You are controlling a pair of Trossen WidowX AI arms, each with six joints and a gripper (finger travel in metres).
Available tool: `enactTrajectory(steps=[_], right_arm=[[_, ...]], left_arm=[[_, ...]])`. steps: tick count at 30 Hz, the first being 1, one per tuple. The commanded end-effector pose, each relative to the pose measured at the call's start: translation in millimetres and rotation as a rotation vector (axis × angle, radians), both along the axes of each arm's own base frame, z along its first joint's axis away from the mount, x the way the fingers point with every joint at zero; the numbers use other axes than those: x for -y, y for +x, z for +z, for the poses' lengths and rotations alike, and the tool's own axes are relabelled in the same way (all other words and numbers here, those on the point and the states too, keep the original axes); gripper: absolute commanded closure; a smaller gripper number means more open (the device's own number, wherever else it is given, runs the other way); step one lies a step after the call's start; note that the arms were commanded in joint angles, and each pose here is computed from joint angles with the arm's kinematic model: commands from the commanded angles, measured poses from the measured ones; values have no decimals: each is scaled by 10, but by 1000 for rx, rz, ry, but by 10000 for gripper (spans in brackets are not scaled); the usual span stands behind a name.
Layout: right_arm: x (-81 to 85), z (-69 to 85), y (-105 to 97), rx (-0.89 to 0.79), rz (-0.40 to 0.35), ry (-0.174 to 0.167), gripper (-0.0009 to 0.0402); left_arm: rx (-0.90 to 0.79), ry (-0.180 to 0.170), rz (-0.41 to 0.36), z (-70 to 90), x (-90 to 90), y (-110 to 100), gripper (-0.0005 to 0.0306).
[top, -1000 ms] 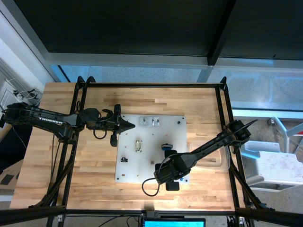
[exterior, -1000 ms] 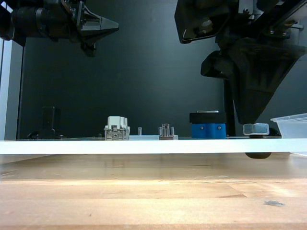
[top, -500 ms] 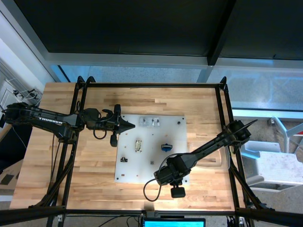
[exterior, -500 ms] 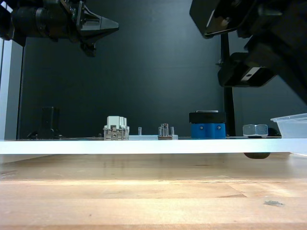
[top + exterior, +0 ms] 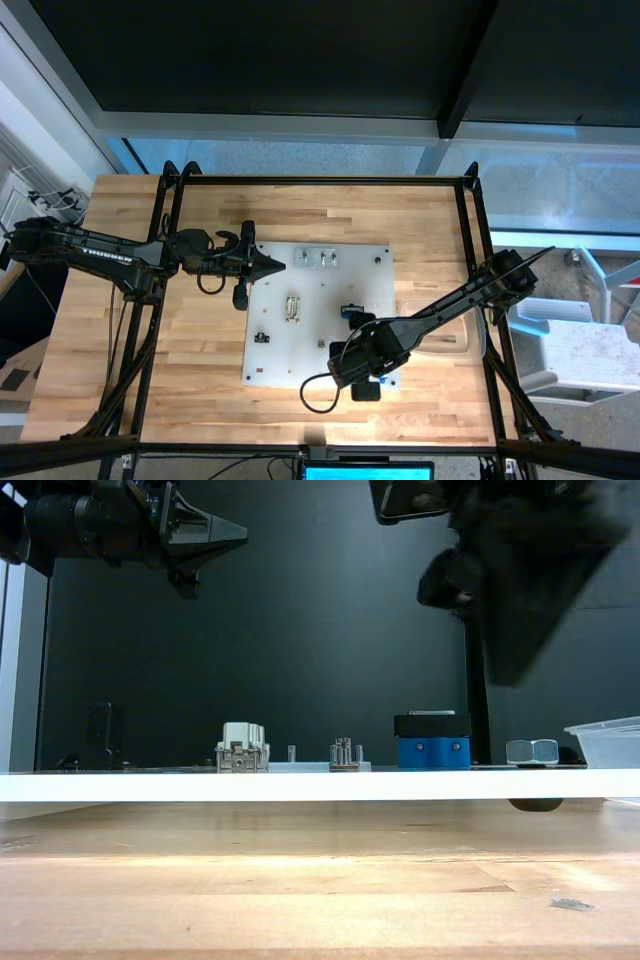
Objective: Pick the M12 fastener and fasten on the M12 threads
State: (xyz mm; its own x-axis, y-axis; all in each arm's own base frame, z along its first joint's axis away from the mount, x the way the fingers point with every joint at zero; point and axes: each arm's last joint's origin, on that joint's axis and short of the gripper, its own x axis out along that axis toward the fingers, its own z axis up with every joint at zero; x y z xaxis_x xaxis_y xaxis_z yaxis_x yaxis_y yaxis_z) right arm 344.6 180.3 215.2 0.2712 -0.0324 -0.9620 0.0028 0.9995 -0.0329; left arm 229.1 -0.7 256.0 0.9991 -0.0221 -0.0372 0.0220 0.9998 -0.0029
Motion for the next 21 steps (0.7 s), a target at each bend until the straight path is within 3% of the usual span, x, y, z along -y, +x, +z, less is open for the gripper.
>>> enactTrajectory(steps=[1, 4, 6, 21], right_arm=[[-13, -123, 18, -29, -6, 18, 393], [-28, -207, 29, -46, -4, 21, 393], [-43, -217, 32, -43, 2, 43, 393], [-46, -278, 36, -22, -5, 53, 393]], left_arm=[[0, 0, 0, 1, -1, 0, 300], [0, 0, 0, 1, -1, 0, 300], [0, 0, 0, 1, 0, 0, 300], [1, 0, 0, 2, 0, 0, 300]])
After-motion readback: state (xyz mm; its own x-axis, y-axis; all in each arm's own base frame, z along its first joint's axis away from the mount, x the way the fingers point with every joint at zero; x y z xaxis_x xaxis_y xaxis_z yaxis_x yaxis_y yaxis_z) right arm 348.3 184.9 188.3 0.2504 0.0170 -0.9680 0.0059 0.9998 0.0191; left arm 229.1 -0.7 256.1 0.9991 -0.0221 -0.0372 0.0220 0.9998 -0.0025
